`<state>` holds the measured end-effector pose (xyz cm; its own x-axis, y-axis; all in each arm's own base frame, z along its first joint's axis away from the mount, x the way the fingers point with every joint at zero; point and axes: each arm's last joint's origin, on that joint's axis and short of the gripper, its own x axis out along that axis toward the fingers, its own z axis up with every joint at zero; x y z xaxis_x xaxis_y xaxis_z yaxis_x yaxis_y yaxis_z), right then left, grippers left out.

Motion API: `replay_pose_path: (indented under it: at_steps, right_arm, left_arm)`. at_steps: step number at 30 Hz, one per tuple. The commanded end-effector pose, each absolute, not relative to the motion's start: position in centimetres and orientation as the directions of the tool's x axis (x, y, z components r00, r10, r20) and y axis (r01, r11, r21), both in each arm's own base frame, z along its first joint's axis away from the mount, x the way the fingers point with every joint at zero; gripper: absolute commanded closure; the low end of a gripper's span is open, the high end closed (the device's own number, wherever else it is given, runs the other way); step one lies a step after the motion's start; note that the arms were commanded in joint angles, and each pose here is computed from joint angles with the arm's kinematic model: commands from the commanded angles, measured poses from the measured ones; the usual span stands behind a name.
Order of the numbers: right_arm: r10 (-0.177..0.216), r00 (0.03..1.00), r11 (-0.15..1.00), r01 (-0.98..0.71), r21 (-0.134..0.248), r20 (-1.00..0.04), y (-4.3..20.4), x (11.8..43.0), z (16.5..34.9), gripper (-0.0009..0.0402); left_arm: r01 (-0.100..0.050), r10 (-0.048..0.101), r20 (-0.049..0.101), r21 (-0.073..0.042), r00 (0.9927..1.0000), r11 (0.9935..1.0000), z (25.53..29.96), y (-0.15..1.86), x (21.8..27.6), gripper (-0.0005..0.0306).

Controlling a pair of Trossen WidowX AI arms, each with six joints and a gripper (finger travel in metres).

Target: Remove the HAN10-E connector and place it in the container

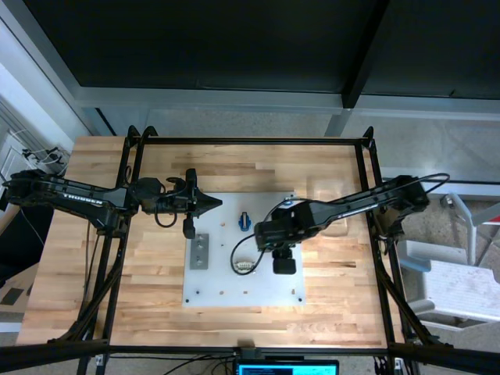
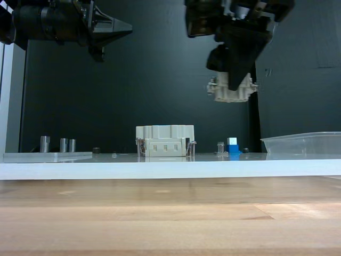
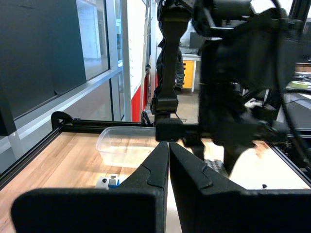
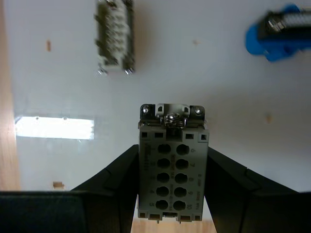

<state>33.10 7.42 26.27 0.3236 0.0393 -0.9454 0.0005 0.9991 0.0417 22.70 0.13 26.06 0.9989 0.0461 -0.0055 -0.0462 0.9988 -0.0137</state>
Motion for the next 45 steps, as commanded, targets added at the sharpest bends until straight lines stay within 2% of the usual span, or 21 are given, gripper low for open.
replay_pose_path:
  at_steps: [1, 23, 35, 45]
  right_arm:
    - [0.033, 0.323, 0.999, 0.021, 0.042, -0.946, 6.6, 31.5, 26.0, 0.0341]
    - [-0.028, 0.295, 0.960, 0.274, 0.056, -0.955, 0.4, 22.2, 23.9, 0.0341]
    - [-0.056, 0.289, 0.901, 0.427, 0.076, -0.956, -1.4, 18.7, 22.8, 0.0341]
    - [-0.068, 0.238, 0.833, 0.548, 0.076, -0.969, -2.2, 16.9, 21.8, 0.0340]
  left_arm:
    - [-0.046, 0.046, -0.005, -0.014, 0.99892, 0.99884, 26.08, 0.14, 22.71, 0.0300]
    - [-0.046, 0.046, -0.005, -0.014, 0.99892, 0.99884, 26.08, 0.14, 22.71, 0.0300]
    - [-0.046, 0.046, -0.005, -0.014, 0.99892, 0.99884, 26.08, 0.14, 22.71, 0.0300]
    - [-0.046, 0.046, -0.005, -0.014, 0.99892, 0.99884, 26.08, 0.14, 22.71, 0.0300]
